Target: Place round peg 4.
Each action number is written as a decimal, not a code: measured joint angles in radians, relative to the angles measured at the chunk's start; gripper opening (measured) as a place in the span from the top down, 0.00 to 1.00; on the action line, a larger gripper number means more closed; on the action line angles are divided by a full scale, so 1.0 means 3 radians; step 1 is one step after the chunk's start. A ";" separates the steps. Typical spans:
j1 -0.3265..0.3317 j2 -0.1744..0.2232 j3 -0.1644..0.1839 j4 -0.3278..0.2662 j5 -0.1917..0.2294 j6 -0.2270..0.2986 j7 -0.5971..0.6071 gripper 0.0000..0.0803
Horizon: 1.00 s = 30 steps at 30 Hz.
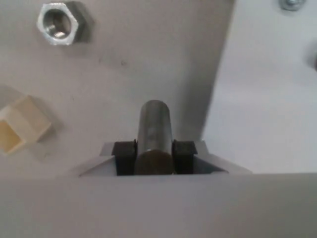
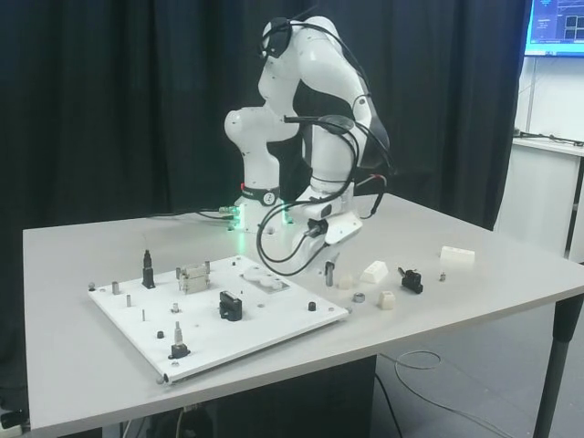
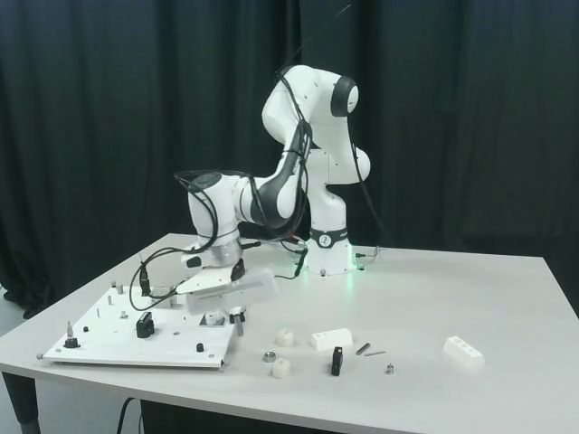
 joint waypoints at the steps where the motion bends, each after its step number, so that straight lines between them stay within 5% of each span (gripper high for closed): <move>1: 0.0017 0.0000 0.0000 -0.0025 0.0000 0.0035 0.0009 0.81; 14: 0.0125 -0.0003 0.0040 -0.0310 0.0000 0.0413 0.0068 0.81; 30: 0.0127 -0.0017 0.0123 -0.0494 0.0000 0.0653 0.0095 0.77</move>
